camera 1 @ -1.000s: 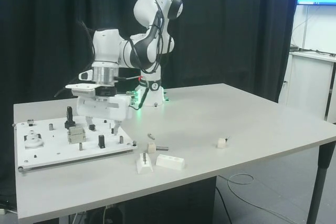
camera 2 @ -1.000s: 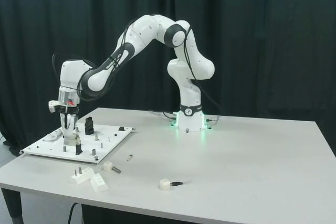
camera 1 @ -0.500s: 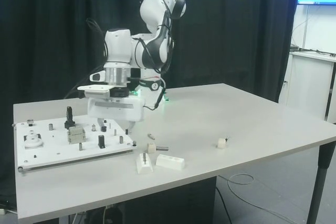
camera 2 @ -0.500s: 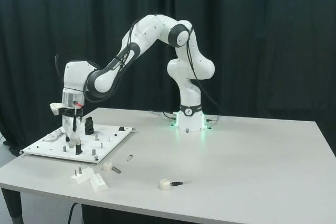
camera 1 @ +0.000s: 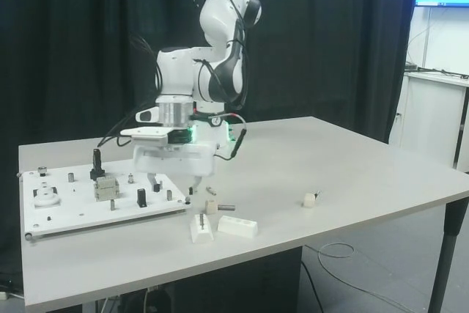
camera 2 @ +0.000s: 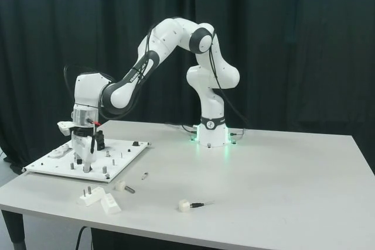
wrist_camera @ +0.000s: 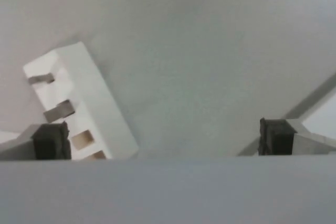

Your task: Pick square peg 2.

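Observation:
My gripper (camera 1: 171,184) hangs open just above the front right corner of the white board (camera 1: 73,210), with nothing between its fingers. The wrist view shows both black fingertips (wrist_camera: 51,140) wide apart over the grey table. Beside one fingertip lies a white holder block (wrist_camera: 79,98) with square slots, and two grey pegs (wrist_camera: 58,111) stick out of it. Two white blocks lie on the table in front of the board, one with an upright peg (camera 1: 201,228) and one long with holes (camera 1: 237,226). I cannot tell which peg is square peg 2. From the second room view the gripper (camera 2: 82,159) is over the board's near side.
The board (camera 2: 129,153) carries several black and grey pegs and a grey fixture (camera 1: 106,188). A small white cube with a pin (camera 1: 212,207) and a loose pin (camera 1: 210,190) lie right of the board. Another white cube (camera 1: 310,199) lies further right. The arm's base (camera 2: 212,136) stands at the back.
The arm has swung from the board's middle toward its front right corner, closer to the white blocks. The gripper has stayed open and empty.

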Robot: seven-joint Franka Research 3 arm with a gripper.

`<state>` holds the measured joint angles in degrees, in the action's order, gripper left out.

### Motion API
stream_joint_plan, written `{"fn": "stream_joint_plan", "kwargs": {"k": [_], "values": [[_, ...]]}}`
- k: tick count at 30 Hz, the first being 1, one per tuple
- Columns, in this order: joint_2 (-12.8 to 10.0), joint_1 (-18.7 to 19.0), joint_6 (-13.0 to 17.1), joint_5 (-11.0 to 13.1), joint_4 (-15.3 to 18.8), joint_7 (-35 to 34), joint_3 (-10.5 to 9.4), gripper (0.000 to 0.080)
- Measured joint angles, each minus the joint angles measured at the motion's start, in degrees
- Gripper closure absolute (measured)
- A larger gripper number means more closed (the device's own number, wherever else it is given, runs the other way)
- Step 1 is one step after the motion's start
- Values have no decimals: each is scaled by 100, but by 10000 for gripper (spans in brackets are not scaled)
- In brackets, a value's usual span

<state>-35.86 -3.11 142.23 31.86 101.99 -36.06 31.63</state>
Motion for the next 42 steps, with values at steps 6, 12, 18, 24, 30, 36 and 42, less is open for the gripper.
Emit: {"fn": "stream_joint_plan", "kwargs": {"k": [6,12,18,24,30,36,42], "values": [[-39,34,14,-5,-38,178,-63,3],[-93,124,14,-5,-96,175,-63,3],[-170,218,13,-69,-199,249,-63,3],[-289,314,13,-219,-335,731,-73,3],[-429,367,8,-260,-458,1057,-75,3],[-540,369,-4,-336,-542,1132,-90,3],[-600,367,-66,-336,-598,1132,-98,3]]}}
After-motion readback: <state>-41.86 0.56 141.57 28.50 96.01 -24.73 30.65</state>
